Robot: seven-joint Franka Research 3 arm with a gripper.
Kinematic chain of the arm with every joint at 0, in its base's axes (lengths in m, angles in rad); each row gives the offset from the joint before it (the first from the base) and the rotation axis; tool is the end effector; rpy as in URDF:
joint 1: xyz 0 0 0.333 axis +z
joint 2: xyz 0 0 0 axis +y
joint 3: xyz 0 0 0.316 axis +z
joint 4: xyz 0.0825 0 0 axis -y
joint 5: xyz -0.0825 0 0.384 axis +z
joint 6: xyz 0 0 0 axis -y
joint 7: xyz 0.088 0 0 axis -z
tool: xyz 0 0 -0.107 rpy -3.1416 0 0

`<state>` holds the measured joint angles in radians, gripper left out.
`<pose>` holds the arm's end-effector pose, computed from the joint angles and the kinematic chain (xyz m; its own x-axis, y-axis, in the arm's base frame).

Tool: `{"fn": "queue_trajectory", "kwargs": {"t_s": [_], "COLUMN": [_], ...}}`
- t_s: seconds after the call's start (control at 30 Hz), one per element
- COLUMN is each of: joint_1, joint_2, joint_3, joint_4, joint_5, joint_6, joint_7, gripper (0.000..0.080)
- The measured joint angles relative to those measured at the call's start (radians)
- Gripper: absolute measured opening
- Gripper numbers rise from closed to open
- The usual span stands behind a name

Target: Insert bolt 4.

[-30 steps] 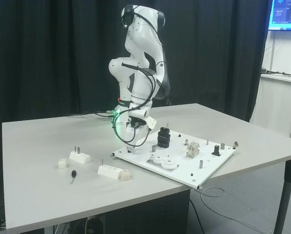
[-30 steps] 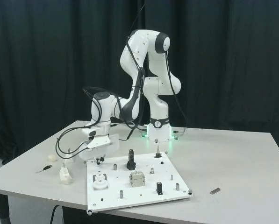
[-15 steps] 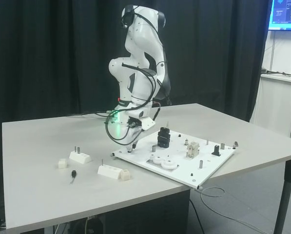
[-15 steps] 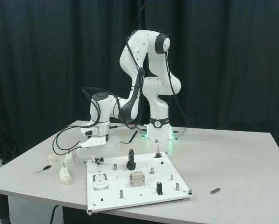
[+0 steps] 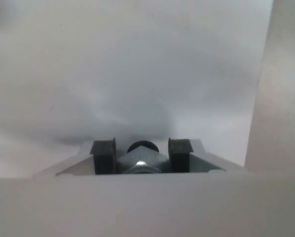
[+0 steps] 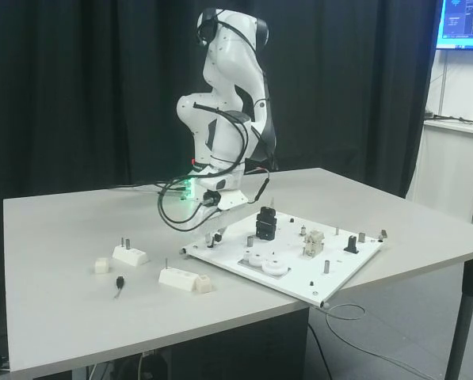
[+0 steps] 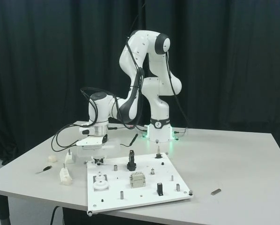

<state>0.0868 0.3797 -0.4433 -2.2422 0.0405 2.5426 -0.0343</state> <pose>0.5044 -0.1934 0.2097 0.9435 -0.3283 -0.0447 -0.3198 -0.9376 0.1364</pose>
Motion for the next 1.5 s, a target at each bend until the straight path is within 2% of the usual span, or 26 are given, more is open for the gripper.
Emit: {"fn": "queue_trajectory", "kwargs": {"t_s": [0.3,0.67,1.0,1.5], "joint_1": [-0.006,-0.012,-0.012,-0.014], "joint_2": [0.000,0.003,0.004,0.005], "joint_3": [-0.004,-0.008,-0.010,-0.012], "joint_4": [0.002,0.005,0.006,0.007], "joint_5": [0.066,0.126,0.130,0.132], "joint_6": [-0.002,0.000,0.004,0.004], "joint_7": [0.086,0.229,0.410,0.540], "gripper": [0.0223,0.0223,0.0223,0.0223]}}
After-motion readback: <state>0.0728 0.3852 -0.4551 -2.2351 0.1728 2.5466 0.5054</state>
